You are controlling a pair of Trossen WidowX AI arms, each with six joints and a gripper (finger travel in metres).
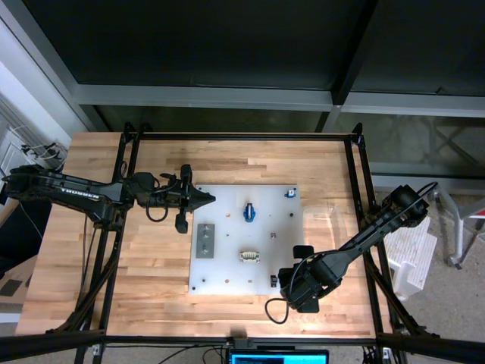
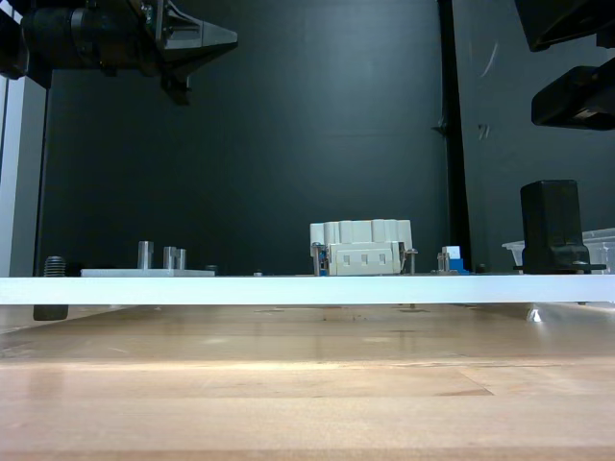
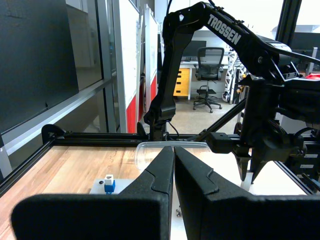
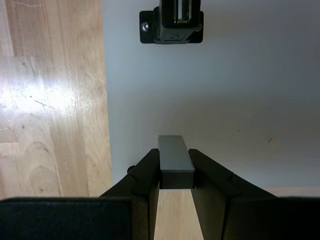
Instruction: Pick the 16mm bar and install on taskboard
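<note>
Robotics laboratory. A wooden bench [image 1: 76, 250] framed by black metal rails [image 1: 242, 136] carries a white taskboard [image 1: 227, 227]. Beyond a Trossen-branded arm [image 3: 225, 30] stand an office chair [image 3: 207, 52] and white partition panels [image 3: 129, 50].

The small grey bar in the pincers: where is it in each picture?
High view: hidden under the right gripper, above the taskboard's near right corner; the left gripper hovers shut near its far left corner.
Low view: not in it.
Left wrist view: not discernible.
Right wrist view: the 16mm bar clamped between the fingers.
Shared landmark: the white taskboard.
</note>
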